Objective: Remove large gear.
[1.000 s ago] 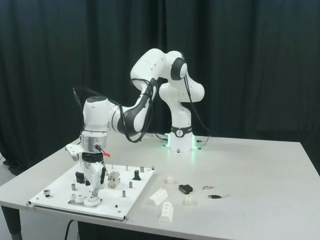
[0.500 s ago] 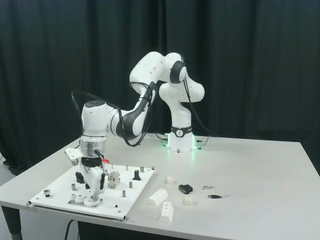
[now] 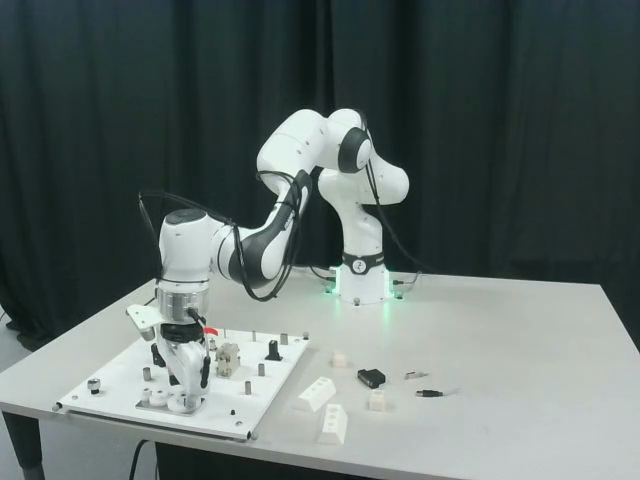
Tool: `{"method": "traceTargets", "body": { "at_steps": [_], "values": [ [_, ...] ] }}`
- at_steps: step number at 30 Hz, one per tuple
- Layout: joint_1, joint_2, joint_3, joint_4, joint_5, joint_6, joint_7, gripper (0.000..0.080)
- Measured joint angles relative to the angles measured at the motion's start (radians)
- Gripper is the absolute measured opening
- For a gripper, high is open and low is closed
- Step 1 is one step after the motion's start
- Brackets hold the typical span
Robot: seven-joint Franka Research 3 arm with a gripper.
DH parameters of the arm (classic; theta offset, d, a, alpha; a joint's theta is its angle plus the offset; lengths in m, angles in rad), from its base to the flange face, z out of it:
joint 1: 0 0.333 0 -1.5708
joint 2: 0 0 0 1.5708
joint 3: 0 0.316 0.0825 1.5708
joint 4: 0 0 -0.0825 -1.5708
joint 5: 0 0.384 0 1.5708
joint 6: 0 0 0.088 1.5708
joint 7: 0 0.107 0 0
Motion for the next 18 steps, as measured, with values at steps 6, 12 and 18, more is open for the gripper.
{"method": "traceTargets", "body": {
  "at_steps": [6, 12, 18],
  "values": [
    [0.000, 0.008, 0.000, 0.008, 0.000, 0.000, -0.003, 0.0800],
    [0.000, 0.012, 0.002, 0.010, 0.001, -0.002, -0.007, 0.0800],
    [-0.001, 0.013, 0.007, 0.011, 0.001, -0.008, -0.008, 0.0800]
  ]
}}
